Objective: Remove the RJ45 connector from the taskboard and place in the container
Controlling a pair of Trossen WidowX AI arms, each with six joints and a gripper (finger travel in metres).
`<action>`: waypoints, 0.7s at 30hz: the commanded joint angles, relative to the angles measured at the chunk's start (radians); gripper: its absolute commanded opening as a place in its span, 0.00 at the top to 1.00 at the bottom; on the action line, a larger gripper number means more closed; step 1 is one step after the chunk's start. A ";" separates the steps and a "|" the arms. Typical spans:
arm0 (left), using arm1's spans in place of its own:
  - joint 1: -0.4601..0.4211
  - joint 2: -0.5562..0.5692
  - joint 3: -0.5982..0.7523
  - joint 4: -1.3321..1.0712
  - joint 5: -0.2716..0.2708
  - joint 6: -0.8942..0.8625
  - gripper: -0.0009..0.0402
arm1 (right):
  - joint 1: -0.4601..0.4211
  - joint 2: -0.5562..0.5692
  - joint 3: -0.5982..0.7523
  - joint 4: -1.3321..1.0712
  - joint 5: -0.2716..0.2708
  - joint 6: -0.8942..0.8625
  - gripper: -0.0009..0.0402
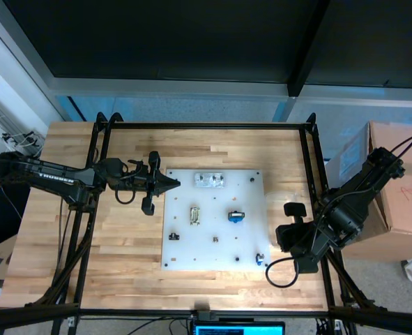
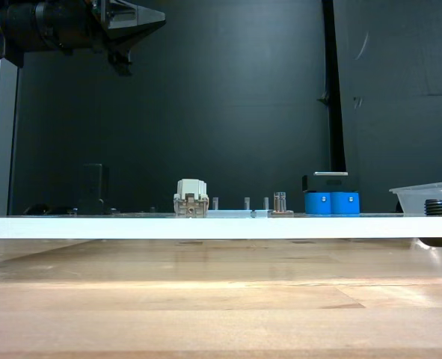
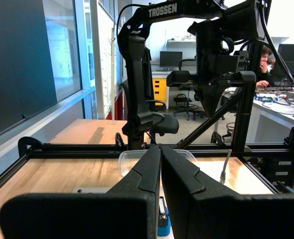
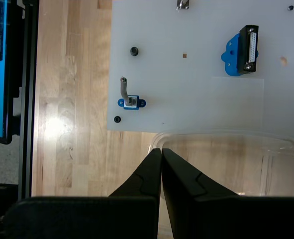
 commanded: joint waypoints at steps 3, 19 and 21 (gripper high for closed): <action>0.000 0.000 0.000 0.000 0.000 0.000 0.98 | -0.002 0.014 -0.011 0.000 0.000 0.036 0.94; 0.000 0.000 0.000 0.000 0.000 0.000 0.98 | -0.004 0.079 -0.083 0.100 0.007 0.107 0.46; 0.000 0.000 0.000 0.000 0.000 0.000 0.98 | -0.004 0.081 -0.111 0.138 0.007 0.117 0.43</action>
